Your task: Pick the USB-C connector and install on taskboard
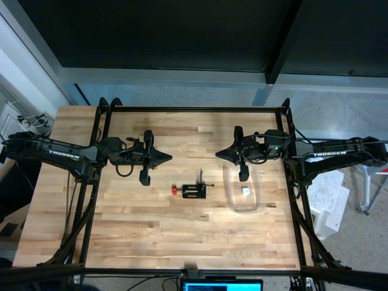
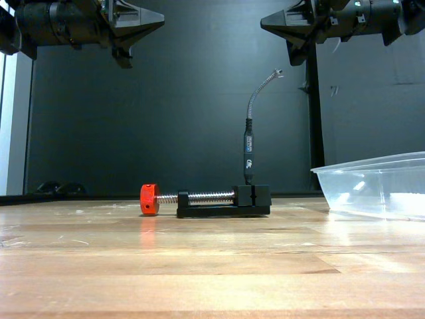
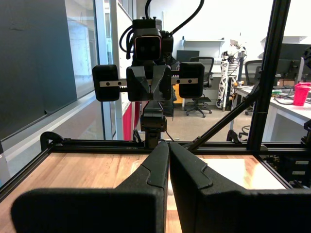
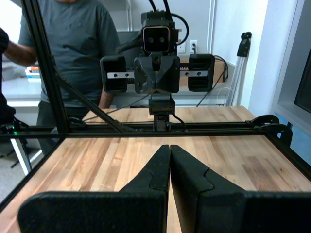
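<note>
Left gripper (image 1: 169,158) and right gripper (image 1: 218,155) hang closed above the table (image 1: 151,233); pinch the seemingly light, slim USB-C connector (image 2: 248,151) by its dark body.

Looking out along my left gripper (image 3: 168,142), I see its two fingers (image 3: 150,170) pressed together. Their tips meet just short of the black frame rail (image 3: 97,144) at the table's (image 3: 73,170) far edge. Above that rail the right gripper (image 3: 155,83) faces me, its fingers likewise closed. Beyond the rail stand an office chair (image 3: 197,99) and a red container (image 3: 301,93).
</note>
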### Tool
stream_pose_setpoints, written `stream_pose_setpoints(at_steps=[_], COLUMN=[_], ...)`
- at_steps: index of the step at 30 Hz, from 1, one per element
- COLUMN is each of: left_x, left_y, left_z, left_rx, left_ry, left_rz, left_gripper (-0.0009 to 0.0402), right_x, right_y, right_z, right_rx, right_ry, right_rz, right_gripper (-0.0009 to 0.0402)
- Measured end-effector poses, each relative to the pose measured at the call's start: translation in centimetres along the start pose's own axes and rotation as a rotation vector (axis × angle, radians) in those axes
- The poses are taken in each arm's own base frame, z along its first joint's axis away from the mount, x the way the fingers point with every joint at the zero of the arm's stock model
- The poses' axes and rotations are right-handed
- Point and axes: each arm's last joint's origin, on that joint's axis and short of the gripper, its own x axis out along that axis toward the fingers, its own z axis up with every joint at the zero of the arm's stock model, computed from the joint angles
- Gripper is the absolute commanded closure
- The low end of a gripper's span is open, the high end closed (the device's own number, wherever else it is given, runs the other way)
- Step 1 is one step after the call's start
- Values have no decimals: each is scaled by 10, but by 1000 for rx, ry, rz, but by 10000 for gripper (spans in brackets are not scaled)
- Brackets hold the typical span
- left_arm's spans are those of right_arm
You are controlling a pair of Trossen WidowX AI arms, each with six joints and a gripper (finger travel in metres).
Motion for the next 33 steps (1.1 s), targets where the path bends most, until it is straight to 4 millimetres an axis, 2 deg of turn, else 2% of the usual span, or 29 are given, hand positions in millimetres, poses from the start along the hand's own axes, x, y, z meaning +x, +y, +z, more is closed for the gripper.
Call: stream_pose_setpoints(at_steps=[10, 33], left_x=[0, 0], left_y=[0, 0], left_z=[0, 0], left_rx=[0, 0], left_ry=[0, 0], left_rz=[0, 0], left_gripper=[393, 393], right_x=[-5, -5], right_y=[-1, -1], right_z=[-8, -6], right_rx=[-7, -54], right_ry=[-23, -65], right_rz=[-45, -51], right_gripper=[393, 393])
